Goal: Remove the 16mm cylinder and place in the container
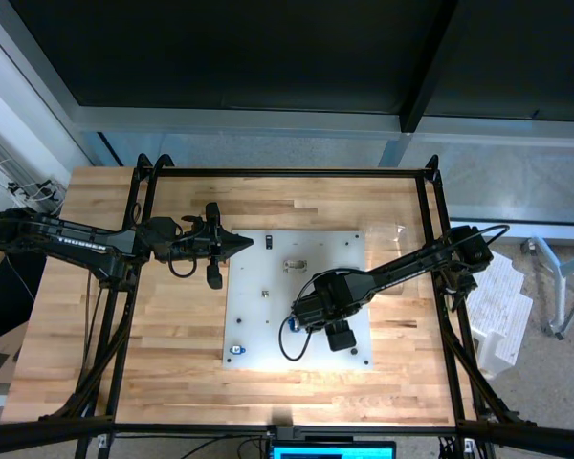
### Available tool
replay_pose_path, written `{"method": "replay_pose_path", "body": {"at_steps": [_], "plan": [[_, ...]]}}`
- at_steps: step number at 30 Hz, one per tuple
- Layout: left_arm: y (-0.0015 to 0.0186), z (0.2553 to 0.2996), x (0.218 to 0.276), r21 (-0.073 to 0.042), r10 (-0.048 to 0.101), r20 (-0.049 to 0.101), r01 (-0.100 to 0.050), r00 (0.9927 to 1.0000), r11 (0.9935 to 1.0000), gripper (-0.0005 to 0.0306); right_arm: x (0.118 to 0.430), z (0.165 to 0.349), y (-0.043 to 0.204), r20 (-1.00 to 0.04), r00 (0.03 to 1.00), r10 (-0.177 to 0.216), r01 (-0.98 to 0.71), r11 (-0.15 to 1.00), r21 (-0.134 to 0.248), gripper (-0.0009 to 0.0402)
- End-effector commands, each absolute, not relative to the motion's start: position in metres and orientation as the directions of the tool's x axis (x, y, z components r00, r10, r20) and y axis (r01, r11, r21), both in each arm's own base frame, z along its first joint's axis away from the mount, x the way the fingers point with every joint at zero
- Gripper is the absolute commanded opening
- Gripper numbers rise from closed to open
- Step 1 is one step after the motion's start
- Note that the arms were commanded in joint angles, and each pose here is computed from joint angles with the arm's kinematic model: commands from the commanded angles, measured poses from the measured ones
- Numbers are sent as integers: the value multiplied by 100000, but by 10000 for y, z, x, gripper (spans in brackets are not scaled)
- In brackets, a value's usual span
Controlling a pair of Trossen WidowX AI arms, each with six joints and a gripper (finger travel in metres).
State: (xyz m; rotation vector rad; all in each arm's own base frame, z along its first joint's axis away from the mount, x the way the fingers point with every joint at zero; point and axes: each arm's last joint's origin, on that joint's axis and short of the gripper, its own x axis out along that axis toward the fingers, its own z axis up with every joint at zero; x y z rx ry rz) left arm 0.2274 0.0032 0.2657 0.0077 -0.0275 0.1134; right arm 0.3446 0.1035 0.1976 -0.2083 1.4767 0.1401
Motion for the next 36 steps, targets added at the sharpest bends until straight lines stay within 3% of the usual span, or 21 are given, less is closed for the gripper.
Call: {"method": "replay_pose_path", "body": {"at_steps": [1,14,31,36], "plan": [[32,2657,2274,617,11306,2785,-11327,99320,99355,0,3452,1957,1048,-99444,10184,-2664,-22234,97374,-4885,198],[32,2656,2274,621,11306,2748,-11327,99321,99355,0,3426,1858,1071,-99475,10222,519,-22990,97304,-1855,151],[32,2657,2274,618,11268,2786,-11289,99324,99359,0,3418,1858,1098,-99460,10362,647,-23839,97099,-1852,-3],[33,2656,2274,621,11343,2748,-11365,99317,99350,0,3403,1878,1102,-99478,10192,576,-23950,97071,-1892,3]]}}
